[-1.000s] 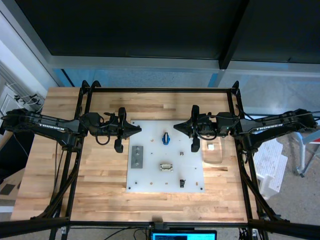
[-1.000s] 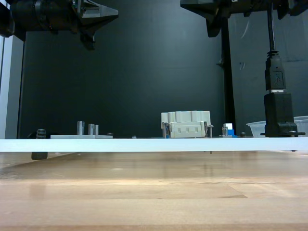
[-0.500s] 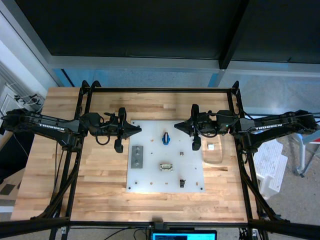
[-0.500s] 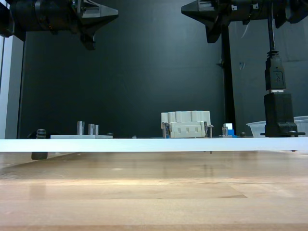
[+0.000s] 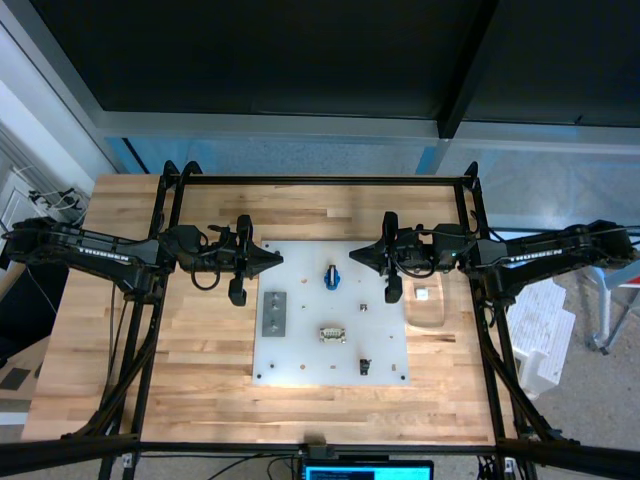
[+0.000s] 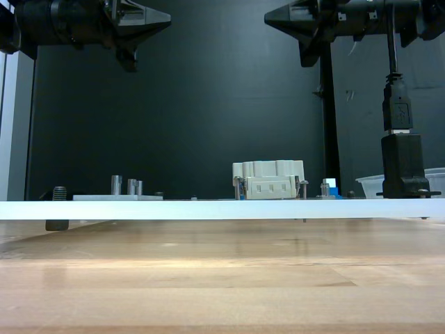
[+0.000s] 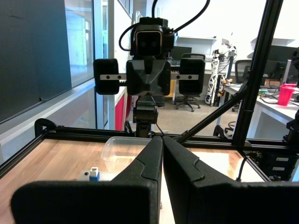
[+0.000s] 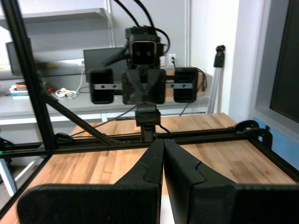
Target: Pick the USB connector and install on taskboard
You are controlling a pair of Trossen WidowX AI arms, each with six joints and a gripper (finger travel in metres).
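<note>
The white taskboard lies in the middle of the wooden table. In the low view the black USB connector stands upright, seated in a black holder at the board's near right, with its cable rising out of the picture. From above, that small black part shows near the board's front edge. My left gripper hovers shut over the board's far left corner, holding nothing. My right gripper hangs shut high above the board's far right part, also holding nothing. Both sit well above the board.
On the board stand a grey metal block, a blue part and a metal multi-pin socket. A clear plastic container rests just right of the board. A laptop screen sits at the near edge.
My right gripper has shifted slightly to the right, away from the board's centre. The left arm and the USB connector have not moved.
</note>
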